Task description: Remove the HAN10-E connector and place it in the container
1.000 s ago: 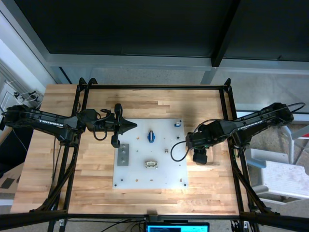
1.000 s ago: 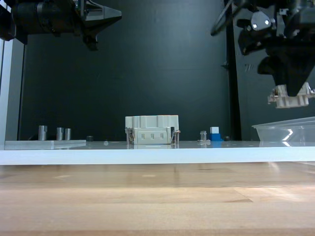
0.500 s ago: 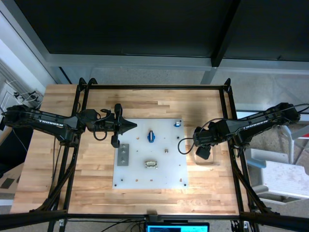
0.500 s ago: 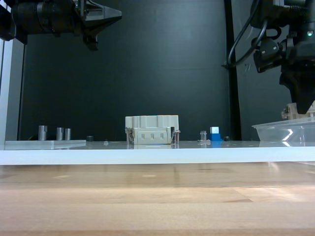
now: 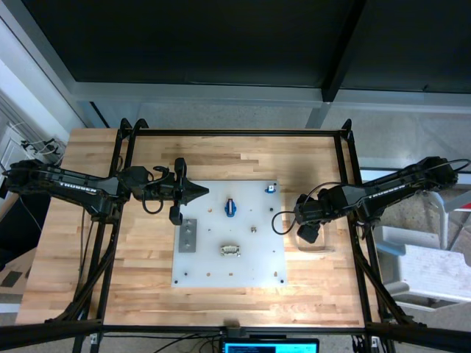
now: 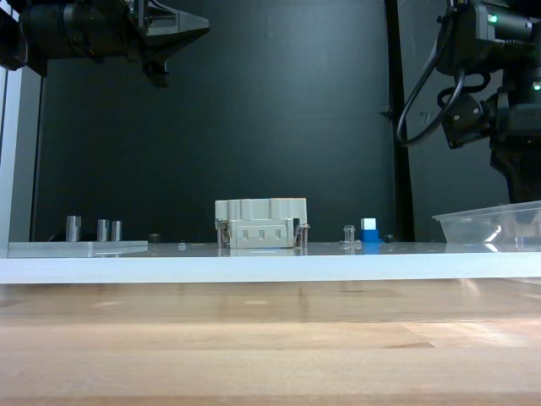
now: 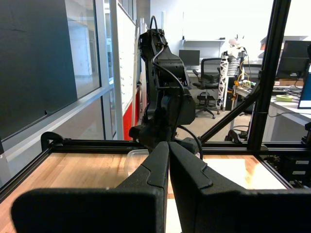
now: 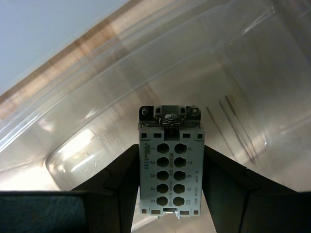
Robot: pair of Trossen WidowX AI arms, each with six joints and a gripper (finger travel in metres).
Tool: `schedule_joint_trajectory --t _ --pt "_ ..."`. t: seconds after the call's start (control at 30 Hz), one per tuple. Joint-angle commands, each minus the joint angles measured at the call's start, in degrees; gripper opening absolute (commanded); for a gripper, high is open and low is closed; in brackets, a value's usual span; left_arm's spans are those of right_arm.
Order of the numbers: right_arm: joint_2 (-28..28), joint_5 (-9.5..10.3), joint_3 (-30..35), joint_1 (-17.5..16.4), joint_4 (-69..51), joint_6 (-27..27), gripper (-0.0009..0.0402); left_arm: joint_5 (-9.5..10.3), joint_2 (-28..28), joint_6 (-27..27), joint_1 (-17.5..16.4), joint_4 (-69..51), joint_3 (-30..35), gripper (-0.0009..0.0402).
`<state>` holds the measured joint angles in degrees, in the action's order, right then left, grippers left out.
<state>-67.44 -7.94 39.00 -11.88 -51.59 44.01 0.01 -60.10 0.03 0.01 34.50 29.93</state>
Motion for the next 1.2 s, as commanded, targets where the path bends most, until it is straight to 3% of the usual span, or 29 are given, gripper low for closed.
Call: schedule_joint_trajectory --t 0.03,0.57,1.03,1.2 --pt "0.0 0.00 -1.0 0.0 1.4 0.6 0.0000 0.00 0.0 0.0 0.0 0.0 0.0 0.0000" --pt "0.0 0.09 -2.7 0.0 3.3 0.0 0.0009 0.00 0.0 0.0 0.0 0.0 0.0 0.0000" --pt "0.0 0.52 -2.8 -0.1 3.9 0.1 0.0197 0.00 0.0 0.0 0.0 0.0 0.0 0.0000" --pt "0.0 0.52 -2.8 -0.1 4.4 0.1 0.0246 0.00 0.0 0.0 0.0 0.0 0.0 0.0000"
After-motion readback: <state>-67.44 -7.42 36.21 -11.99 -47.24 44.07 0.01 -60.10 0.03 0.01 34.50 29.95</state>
